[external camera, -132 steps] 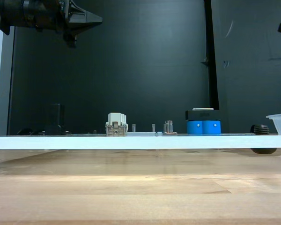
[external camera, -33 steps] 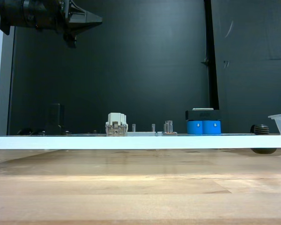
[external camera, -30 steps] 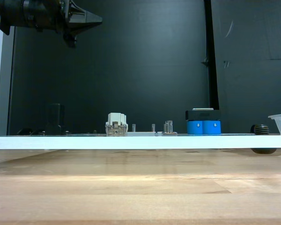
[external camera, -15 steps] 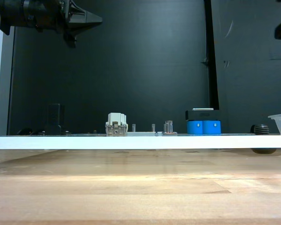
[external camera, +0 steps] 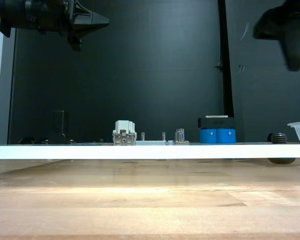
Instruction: Pick the RJ45 connector and install on the taskboard
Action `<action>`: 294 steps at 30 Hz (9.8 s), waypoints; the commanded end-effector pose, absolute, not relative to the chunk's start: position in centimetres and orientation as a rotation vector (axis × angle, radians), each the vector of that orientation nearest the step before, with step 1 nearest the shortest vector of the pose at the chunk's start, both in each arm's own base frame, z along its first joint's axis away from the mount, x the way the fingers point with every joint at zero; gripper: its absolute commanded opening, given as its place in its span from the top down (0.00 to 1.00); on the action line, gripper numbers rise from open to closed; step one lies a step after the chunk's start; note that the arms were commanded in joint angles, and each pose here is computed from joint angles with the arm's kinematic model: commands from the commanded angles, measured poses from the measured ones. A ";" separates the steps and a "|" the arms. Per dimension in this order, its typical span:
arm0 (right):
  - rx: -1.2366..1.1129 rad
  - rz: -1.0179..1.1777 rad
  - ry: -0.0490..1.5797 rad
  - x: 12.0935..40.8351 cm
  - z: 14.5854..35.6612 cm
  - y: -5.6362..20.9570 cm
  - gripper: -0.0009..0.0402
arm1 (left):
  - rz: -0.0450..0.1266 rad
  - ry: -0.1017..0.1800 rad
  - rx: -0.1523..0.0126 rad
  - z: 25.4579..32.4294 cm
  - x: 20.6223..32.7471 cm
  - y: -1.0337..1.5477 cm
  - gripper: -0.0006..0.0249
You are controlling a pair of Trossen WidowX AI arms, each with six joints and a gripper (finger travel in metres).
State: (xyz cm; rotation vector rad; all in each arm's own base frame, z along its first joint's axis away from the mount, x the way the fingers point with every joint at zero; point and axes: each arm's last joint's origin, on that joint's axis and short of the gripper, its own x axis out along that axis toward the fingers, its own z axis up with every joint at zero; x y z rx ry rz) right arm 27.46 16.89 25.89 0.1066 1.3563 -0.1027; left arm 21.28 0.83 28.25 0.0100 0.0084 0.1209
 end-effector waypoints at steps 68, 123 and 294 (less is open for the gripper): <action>1.037 -0.833 1.477 15.9 17.9 15.6 0.54 | 0.121 0.008 0.010 28.25 21.3 0.84 0.97; 1.108 -0.855 1.451 15.0 15.4 15.0 0.95 | 0.121 0.008 0.010 28.25 21.3 0.84 0.98; 0.191 -0.415 0.641 36.4 37.0 -4.8 0.49 | 0.481 0.106 -0.325 32.56 28.5 3.02 0.98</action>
